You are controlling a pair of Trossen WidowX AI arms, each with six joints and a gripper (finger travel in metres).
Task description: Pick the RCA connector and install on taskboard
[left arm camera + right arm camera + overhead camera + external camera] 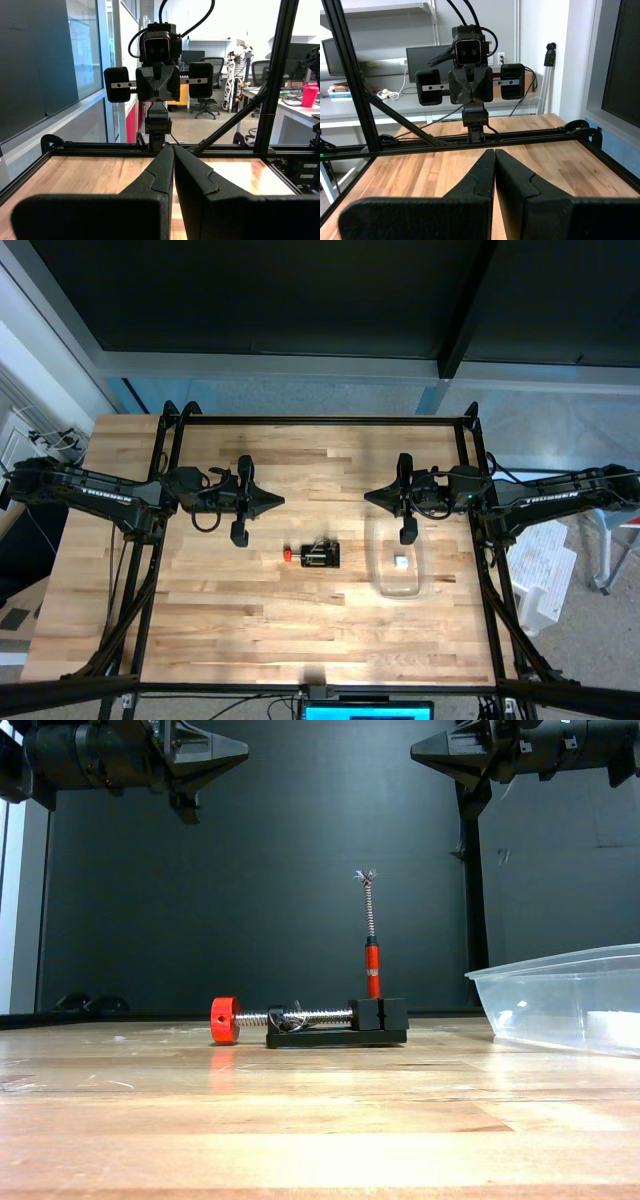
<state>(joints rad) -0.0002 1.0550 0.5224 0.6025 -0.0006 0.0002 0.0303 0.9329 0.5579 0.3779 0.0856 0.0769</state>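
**Status.** The left gripper [274, 501] hangs high over the surface [250, 620], left of centre. The right gripper [372, 497] hangs at like height, above the far end of the tray [383, 585]. On both, the fingers are pressed together and hold nothing.

**Location.** The taskboard [322, 556] lies near the middle of the surface, between the arms. The only loose part I see is a small white piece [400, 562] inside the tray. I take it for the connector, but I cannot confirm this.

**Hazards.**
1. The tray walls stand close to the piece. Widely spread fingers may strike a wall and shove the tray.
2. A grasp across the wrong faces could tilt the piece and spoil alignment at the taskboard.
3. I judge the taskboard unfastened, so a push along its length could slide it.
4. A thin red-and-silver post [371, 945] stands upright at the taskboard's right end. A low sweep from the right could bend it.

**Orientation.** The taskboard's long axis runs left to right, with its red stub [288, 554] toward the left arm. I cannot tell the white piece's axis.
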